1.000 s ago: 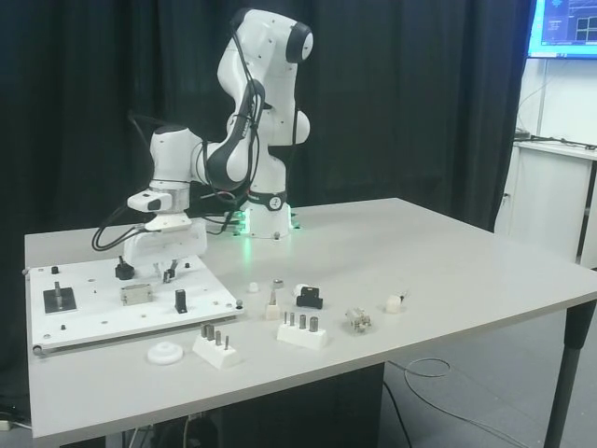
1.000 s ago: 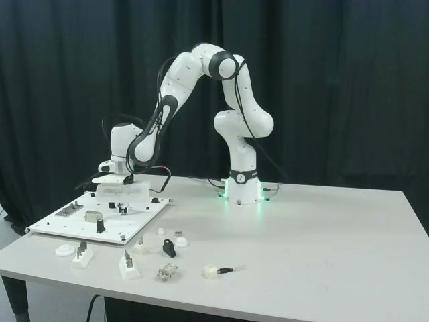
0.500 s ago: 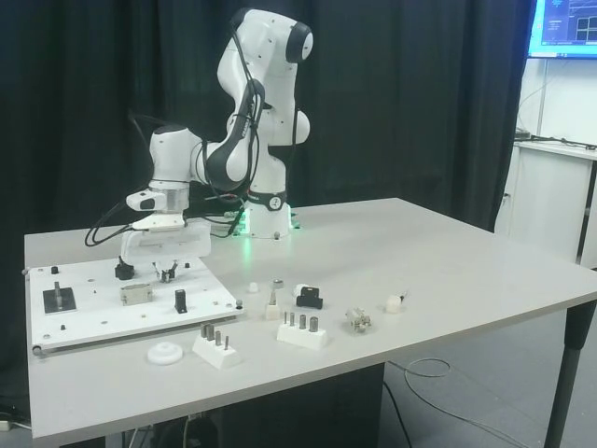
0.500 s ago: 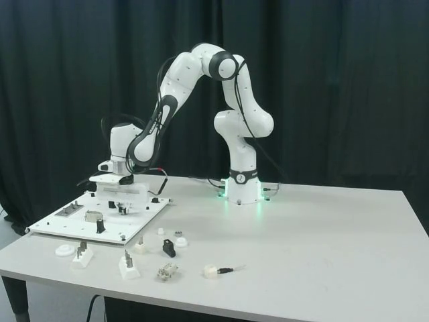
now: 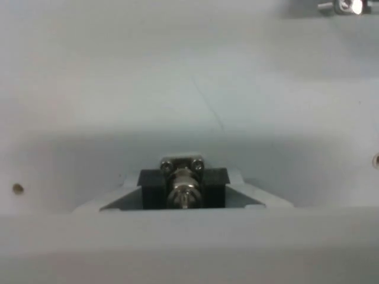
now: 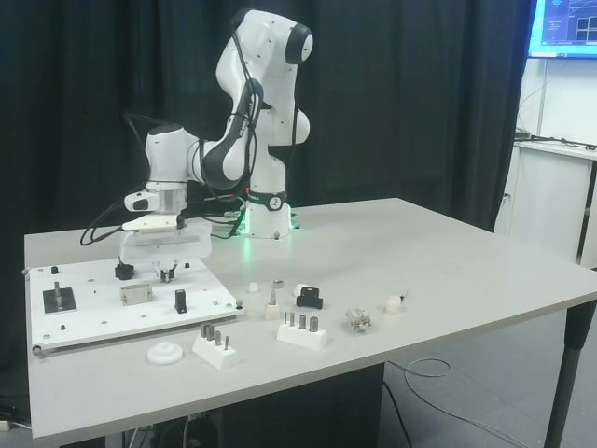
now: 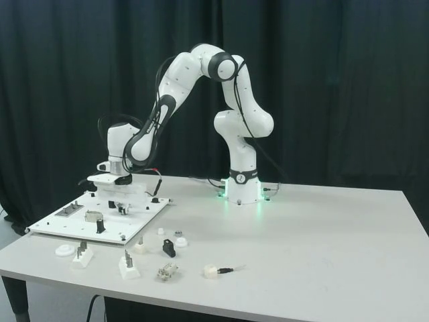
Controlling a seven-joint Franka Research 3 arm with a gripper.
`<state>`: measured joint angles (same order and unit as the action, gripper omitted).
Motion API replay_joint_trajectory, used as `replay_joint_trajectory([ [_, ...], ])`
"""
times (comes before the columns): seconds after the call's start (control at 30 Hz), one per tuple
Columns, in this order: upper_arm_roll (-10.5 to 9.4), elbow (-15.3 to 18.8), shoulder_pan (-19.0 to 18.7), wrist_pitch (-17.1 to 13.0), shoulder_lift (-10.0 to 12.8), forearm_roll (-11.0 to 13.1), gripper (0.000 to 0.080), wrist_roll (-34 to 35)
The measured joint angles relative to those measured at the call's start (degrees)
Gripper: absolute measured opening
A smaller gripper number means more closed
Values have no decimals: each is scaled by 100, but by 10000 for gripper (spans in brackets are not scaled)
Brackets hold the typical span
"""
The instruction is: Insert BNC.
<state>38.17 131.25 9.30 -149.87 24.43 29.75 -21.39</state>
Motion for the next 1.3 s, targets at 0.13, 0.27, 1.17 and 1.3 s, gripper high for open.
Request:
replay_joint_trajectory([
  [0.13, 19, -50, 2, 99, 23, 0, 120, 386],
  [0.27, 33, -98, 2, 181, 52, 0, 120, 725],
  [1.17, 39, -121, -7, 208, 70, 3, 120, 3317],
  [1.3, 41, -123, -7, 208, 70, 2, 120, 3796],
])
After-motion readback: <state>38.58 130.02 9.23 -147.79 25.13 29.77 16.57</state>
